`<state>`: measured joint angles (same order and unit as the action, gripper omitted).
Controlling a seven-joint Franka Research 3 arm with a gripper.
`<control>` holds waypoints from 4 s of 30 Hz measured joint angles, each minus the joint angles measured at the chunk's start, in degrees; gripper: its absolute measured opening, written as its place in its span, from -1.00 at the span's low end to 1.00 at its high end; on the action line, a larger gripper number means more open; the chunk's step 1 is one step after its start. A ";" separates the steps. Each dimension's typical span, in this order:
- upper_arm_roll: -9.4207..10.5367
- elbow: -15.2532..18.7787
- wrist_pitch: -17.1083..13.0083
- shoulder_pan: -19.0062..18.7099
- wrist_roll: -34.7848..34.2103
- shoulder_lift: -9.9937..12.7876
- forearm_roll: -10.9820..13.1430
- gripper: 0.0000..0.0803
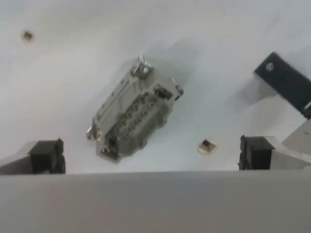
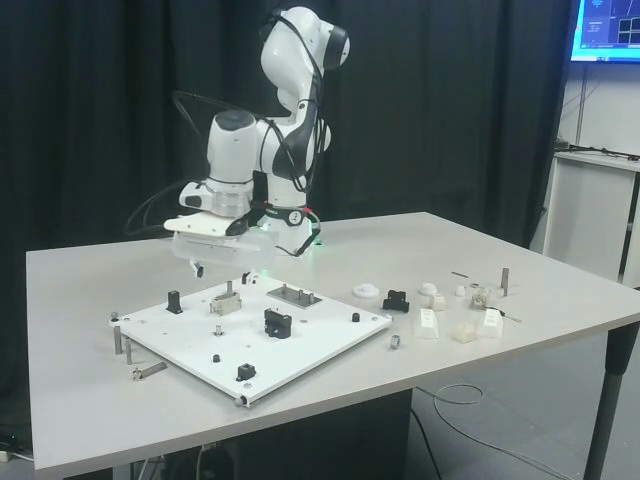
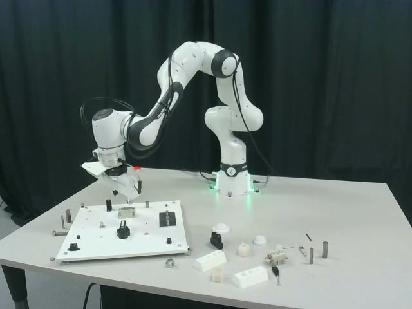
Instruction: Remove round peg 3.
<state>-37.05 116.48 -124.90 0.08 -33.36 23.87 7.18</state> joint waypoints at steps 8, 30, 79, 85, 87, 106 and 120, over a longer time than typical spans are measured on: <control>-0.04 2.47 0.00 -0.20 0.14 -1.31 -0.36 0.99; -2.61 10.23 -1.79 -0.07 6.33 -4.31 1.04 0.99; -2.88 26.86 -18.13 -0.22 12.91 -11.76 2.39 0.99; -2.87 27.14 -19.22 -0.22 13.37 -11.61 3.70 0.99; -2.87 27.21 -19.60 -0.22 13.89 -11.54 4.23 0.99; -2.48 27.26 -22.11 -0.22 18.51 -9.96 9.87 0.99; -2.13 27.27 -23.95 -0.77 19.49 -8.43 10.93 0.99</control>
<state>-39.18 143.75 -148.85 -0.69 -13.87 15.45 18.11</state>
